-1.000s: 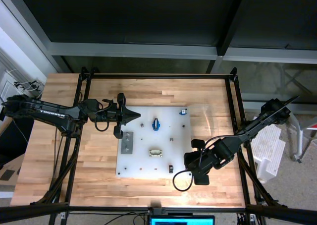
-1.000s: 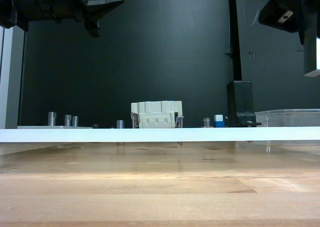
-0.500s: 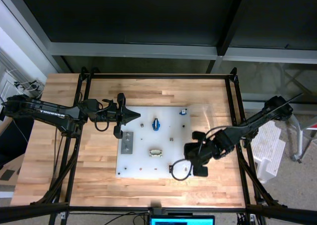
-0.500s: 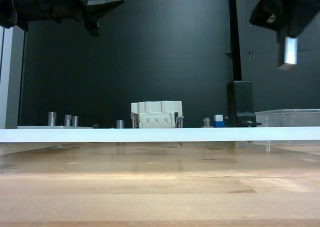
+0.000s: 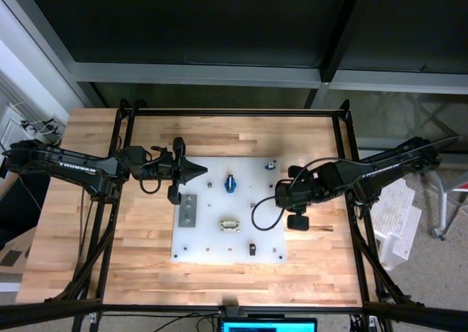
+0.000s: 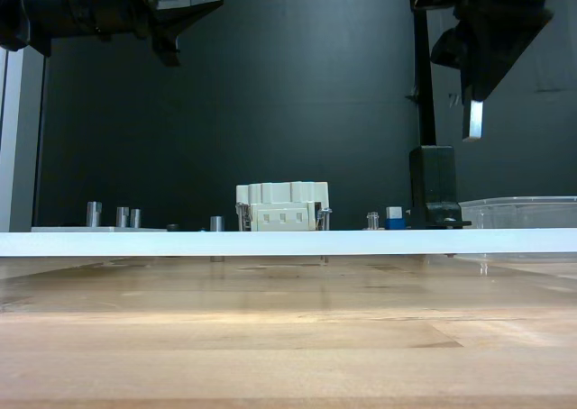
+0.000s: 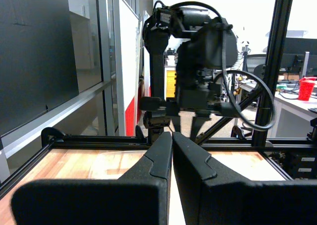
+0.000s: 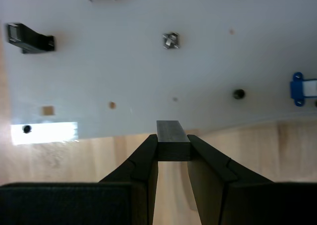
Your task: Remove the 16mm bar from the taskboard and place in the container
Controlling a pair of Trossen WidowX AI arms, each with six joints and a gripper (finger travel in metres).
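The 16mm bar (image 8: 172,140), a short dark metal piece, is held between the fingers of my right gripper (image 8: 172,146), which is shut on it. In the low view the bar (image 6: 473,121) hangs upright, well above the table. The right gripper (image 5: 281,195) hovers over the right edge of the white taskboard (image 5: 212,240). The clear container (image 6: 523,213) sits on the table just right of the board, lower than the bar. My left gripper (image 5: 196,172) is shut with nothing in it and stays high over the board's far left corner.
On the taskboard (image 6: 180,241) stand a blue knob (image 5: 230,183), a grey metal block (image 5: 190,212), a silver connector (image 6: 281,206) and a black fixture (image 6: 435,188). Black frame rails run along the table's sides and back.
My right arm has carried the bar from the board's near right corner away from the near edge, along the board's right side. The left arm has not moved.
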